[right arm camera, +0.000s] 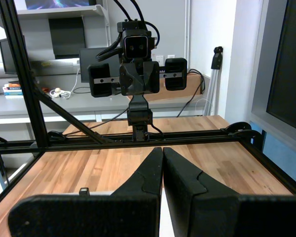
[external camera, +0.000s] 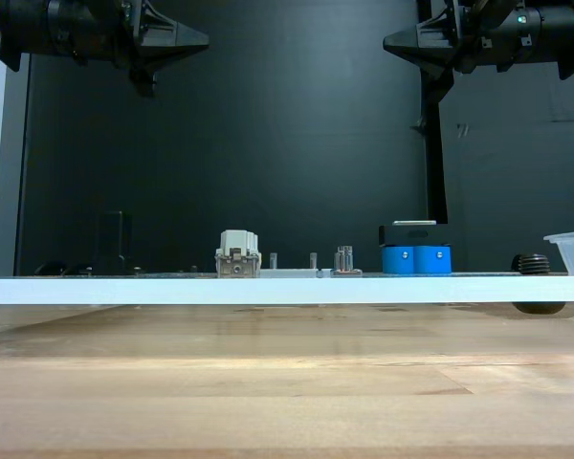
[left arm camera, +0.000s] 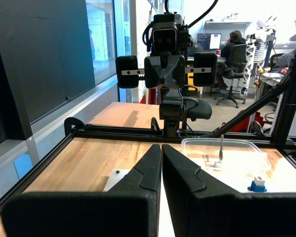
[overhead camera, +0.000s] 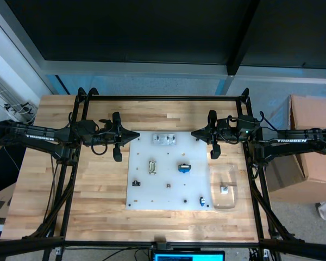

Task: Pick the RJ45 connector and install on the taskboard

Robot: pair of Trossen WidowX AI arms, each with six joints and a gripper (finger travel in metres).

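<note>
The RJ45 connector (overhead camera: 224, 190) lies free inside a clear tray (overhead camera: 232, 203) to the right of the white taskboard (overhead camera: 152, 193), clear of any seat. In the left wrist view the connector (left arm camera: 219, 160) is a small piece in the tray (left arm camera: 237, 144). My left gripper (overhead camera: 137, 136) hovers high over the board's far left corner, shut and empty. Facing it from the far right corner, my right gripper (overhead camera: 194, 133) is also shut and empty. Both tips hang well above the board in the low view, left gripper (external camera: 206, 40) and right gripper (external camera: 386, 42). The fingers meet in both wrist views: left gripper (left arm camera: 161, 146), right gripper (right arm camera: 163, 148).
On the board stand a grey connector housing (overhead camera: 151, 167), a blue block (overhead camera: 184, 167), a silver fitting (overhead camera: 164, 140) and a small blue part (overhead camera: 202, 202). A black frame (overhead camera: 163, 98) rings the wooden table. A cardboard box (overhead camera: 309, 147) sits off the right edge.
</note>
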